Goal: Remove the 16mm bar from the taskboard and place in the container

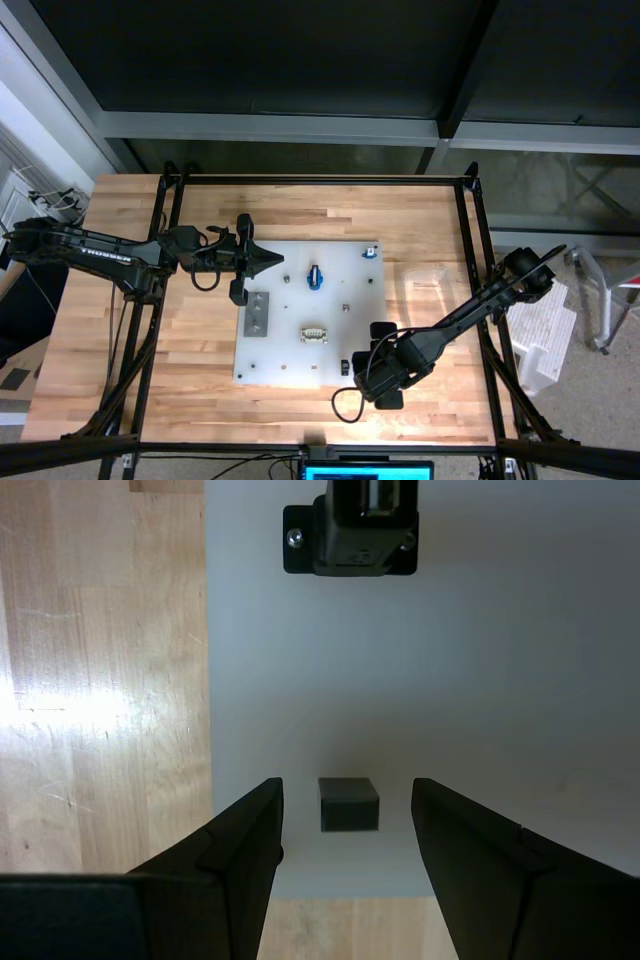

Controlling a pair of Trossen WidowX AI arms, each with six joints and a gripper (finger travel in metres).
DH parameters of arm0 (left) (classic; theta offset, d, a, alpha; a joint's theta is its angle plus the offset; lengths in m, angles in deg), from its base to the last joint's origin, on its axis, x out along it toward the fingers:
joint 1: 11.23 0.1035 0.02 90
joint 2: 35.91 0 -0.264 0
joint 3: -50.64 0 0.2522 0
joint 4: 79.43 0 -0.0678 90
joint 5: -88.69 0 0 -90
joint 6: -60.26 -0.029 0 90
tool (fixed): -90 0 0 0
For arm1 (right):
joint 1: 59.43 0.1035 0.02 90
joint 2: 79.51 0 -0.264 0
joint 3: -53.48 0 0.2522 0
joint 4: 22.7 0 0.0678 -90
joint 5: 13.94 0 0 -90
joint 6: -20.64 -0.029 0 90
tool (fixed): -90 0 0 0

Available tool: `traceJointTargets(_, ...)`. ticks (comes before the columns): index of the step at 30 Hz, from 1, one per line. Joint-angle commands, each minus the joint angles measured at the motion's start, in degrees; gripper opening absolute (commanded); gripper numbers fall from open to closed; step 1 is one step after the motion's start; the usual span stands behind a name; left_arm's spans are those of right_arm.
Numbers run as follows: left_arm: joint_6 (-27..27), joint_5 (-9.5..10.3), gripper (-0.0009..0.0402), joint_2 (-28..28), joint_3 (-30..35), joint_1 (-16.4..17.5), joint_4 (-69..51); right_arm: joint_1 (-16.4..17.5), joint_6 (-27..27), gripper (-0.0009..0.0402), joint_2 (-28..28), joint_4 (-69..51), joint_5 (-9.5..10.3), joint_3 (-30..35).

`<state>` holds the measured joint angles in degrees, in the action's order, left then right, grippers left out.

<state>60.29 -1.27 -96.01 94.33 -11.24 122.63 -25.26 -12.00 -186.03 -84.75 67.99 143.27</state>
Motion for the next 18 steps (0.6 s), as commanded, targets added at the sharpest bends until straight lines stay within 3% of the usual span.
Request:
traceJointTargets(1, -0.02, -0.02, 0.0000, -0.02, 0.02, 0.02, 0.00, 0.11, -0.07, 0.0166, 0.00, 1.05, 0.17, -0.81)
traceJointTargets(9, 0.00, -0.02, 0.0000, -0.02, 0.02, 0.02, 0.02, 0.35, -0.02, 0.0134, 0.00, 1.38, 0.17, -1.55)
traceJointTargets(18, 0.00, -0.02, 0.0000, -0.02, 0.02, 0.00, 0.02, 0.39, 0.00, 0.0063, 0.02, 1.51, 0.17, -1.55)
